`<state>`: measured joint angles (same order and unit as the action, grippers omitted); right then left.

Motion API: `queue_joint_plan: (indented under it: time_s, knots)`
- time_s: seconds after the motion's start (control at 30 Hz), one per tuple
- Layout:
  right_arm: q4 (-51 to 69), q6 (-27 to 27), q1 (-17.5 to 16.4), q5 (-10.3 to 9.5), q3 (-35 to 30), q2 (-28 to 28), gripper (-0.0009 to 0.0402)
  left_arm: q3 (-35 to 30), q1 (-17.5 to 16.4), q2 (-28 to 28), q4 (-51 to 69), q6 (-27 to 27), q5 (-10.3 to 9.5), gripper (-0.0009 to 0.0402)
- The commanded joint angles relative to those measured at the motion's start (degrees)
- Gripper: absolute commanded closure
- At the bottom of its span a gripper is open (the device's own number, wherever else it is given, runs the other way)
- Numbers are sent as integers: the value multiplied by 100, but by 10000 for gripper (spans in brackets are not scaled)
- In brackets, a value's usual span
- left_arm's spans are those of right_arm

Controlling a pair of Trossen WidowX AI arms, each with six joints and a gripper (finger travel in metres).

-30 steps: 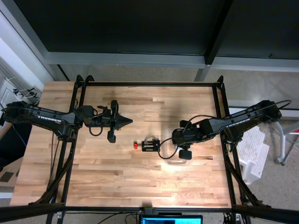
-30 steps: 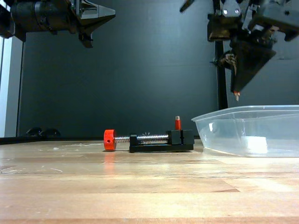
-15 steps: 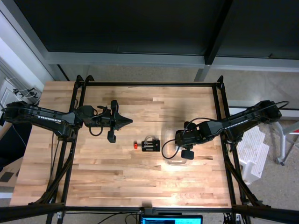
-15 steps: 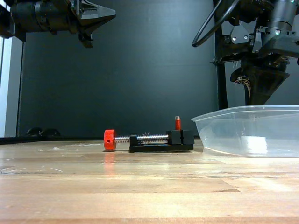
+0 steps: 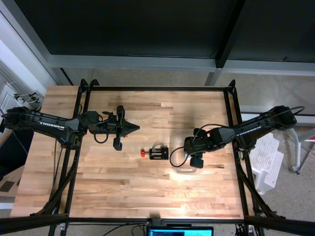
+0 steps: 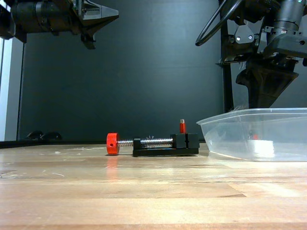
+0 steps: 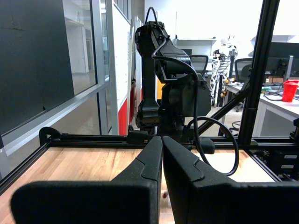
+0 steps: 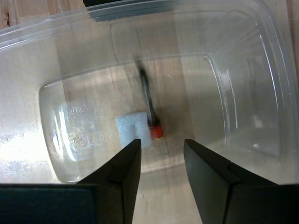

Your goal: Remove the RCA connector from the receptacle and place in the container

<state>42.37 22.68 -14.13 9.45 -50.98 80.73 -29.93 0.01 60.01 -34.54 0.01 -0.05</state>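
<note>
The pale wooden plank table (image 5: 123, 196) lies beneath both arms. The left gripper (image 7: 162, 142) hangs high over it with its two black fingers pressed flat together and holding nothing. It is well apart from everything else.

The right gripper (image 8: 161, 144) points straight down, its fingers (image 8: 119, 172) spread to a moderate gap with nothing between them. In the low view its tips reach the level of the rim below.

Directly under that gripper sits the clear plastic rectangular container (image 6: 225, 136) with rounded corners. Off to the gripper's side towards the left arm, outside the tub and lower than the fingertips, stands the small black blocky receptacle (image 6: 165, 143). It carries a silvery metal loop (image 5: 158, 146), a round red cap (image 6: 112, 143) at the end farthest from the right gripper, and a short red peg (image 6: 182, 126) standing upright at the nearer end.

Below the open fingers, inside the tub, rests a small white cube (image 8: 134, 128). Just beside it is the thin RCA connector (image 8: 152, 116), a dark shaft with a red end. It is under the gap and clear of both fingers, its shaft blurred.
</note>
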Motion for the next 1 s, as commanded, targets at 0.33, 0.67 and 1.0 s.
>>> queue_joint_plan:
  time_s: [0.33,0.67,1.0]
  knots:
    - [133,-435,22,-13,-363,-9,253,-2,0,0,0,0,2,393]
    - [140,-1318,560,-208,-1239,-273,291,-2,0,0,0,0,2,393]
    - [-1462,-2124,1106,-372,-992,-1088,346,-2,-2,0,0,0,2,393]
